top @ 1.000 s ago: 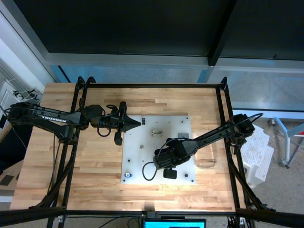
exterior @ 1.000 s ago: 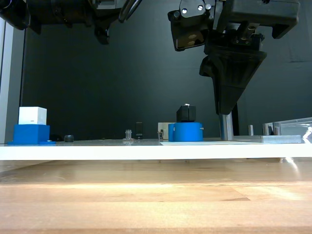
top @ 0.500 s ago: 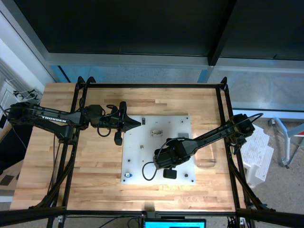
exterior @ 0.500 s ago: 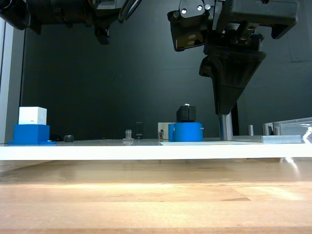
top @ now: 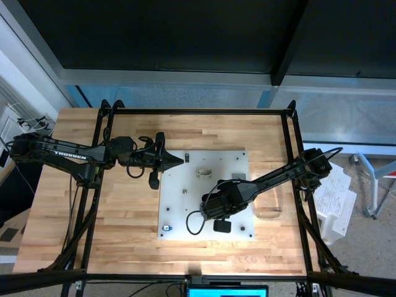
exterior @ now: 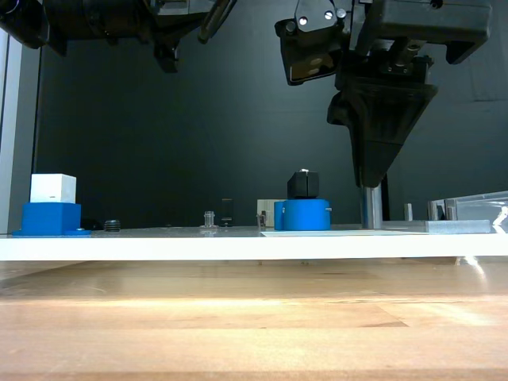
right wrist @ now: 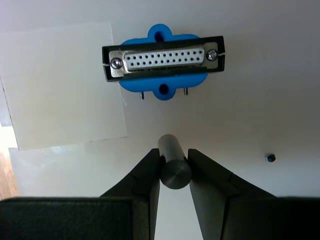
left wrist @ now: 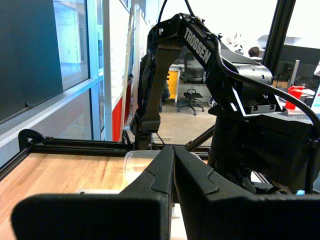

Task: Pick the 16mm cylinder and install on the taskboard

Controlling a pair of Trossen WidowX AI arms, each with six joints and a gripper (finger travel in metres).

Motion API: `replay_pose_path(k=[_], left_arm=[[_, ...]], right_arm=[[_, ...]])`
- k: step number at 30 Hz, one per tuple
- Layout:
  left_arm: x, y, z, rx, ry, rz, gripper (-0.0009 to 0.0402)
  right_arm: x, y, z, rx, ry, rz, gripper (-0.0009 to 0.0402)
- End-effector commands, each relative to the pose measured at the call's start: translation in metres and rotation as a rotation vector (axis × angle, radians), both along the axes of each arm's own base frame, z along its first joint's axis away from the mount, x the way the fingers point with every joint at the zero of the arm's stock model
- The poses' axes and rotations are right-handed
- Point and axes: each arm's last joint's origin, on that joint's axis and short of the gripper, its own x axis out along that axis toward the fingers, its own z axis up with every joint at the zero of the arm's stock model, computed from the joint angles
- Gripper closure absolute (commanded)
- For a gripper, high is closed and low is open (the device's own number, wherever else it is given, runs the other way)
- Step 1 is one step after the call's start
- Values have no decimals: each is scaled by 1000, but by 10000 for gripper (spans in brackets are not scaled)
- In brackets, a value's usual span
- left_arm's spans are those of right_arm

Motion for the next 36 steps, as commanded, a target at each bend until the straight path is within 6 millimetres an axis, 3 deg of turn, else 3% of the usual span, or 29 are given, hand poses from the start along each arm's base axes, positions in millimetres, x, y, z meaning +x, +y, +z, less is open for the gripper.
replay_pose_path(k=[1, 36], left_arm=[[0, 0, 0, 0, 0, 0, 393], [0, 0, 0, 0, 0, 0, 393]], right_arm=[[-2, -1, 0, -6, 16, 0, 389], [-7, -1, -2, -23, 63, 4, 389]])
